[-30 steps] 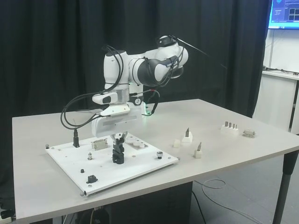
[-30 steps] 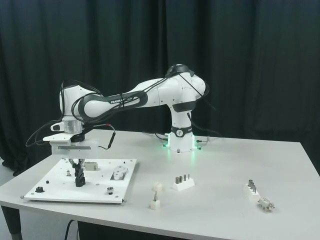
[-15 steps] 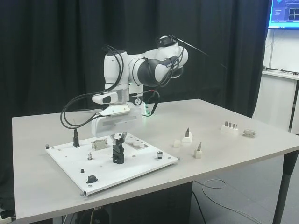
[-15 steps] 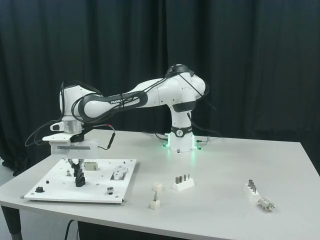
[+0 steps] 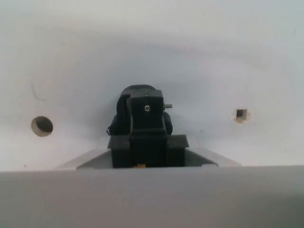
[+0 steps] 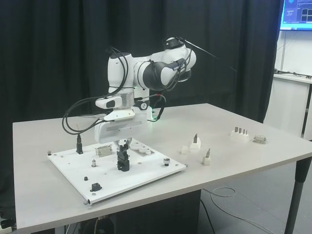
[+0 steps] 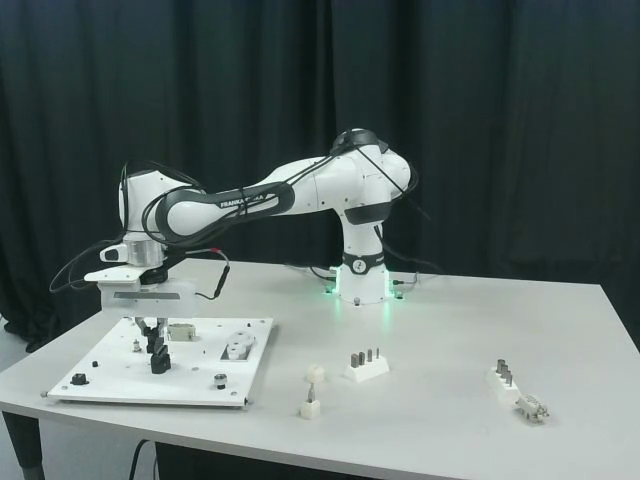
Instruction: Insert D-SUB.
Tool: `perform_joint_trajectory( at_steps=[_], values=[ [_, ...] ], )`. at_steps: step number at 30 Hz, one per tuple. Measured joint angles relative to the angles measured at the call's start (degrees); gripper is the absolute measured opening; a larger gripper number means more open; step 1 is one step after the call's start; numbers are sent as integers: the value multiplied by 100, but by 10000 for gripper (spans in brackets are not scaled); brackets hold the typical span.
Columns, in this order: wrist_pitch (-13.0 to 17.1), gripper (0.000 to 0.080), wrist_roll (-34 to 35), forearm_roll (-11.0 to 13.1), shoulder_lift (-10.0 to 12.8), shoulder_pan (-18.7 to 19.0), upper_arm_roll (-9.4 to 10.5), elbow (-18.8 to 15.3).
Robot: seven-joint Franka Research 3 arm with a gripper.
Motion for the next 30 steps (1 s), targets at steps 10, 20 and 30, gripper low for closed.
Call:
perform_joint_trajectory(
  at_steps=[10,20,30],
  values=[
    [-92,147,17,-9,-1,2,-18,-9],
    [-124,147,67,-11,-1,1,-9,-30],
    [-114,147,80,-7,-1,0,-6,-31]
  ],
)
